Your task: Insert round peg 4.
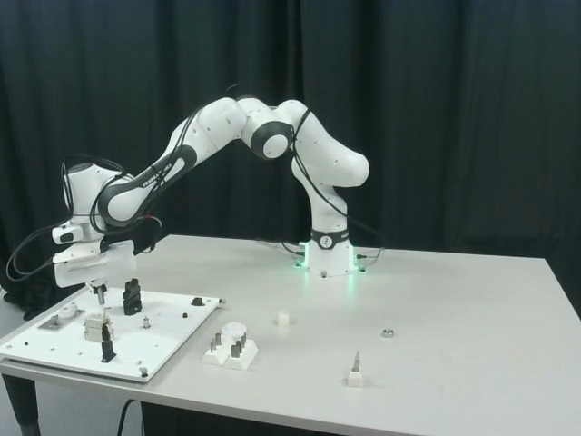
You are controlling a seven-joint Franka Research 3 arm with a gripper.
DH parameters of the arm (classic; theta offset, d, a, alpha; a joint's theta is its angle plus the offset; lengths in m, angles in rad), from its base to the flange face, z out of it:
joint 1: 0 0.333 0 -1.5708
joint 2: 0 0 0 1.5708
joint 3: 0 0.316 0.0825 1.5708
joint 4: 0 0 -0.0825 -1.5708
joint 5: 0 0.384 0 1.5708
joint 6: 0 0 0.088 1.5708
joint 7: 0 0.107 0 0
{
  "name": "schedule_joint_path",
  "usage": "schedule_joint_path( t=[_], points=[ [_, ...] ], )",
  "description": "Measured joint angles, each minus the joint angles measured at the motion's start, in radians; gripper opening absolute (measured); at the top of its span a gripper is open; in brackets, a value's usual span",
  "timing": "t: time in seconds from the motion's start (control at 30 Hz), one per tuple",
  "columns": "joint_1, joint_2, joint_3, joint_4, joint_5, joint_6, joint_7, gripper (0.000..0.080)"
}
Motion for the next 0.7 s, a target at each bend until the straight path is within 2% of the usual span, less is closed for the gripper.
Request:
schedule_joint_path(
  t=[0.3,0.7],
  points=[
    [0.0,0.002,0.0,-0.027,0.03,0.037,0.026,0.0151],
    [0.002,-0.015,-0.001,-0.061,0.053,0.05,0.032,0.0151]
  ],
)
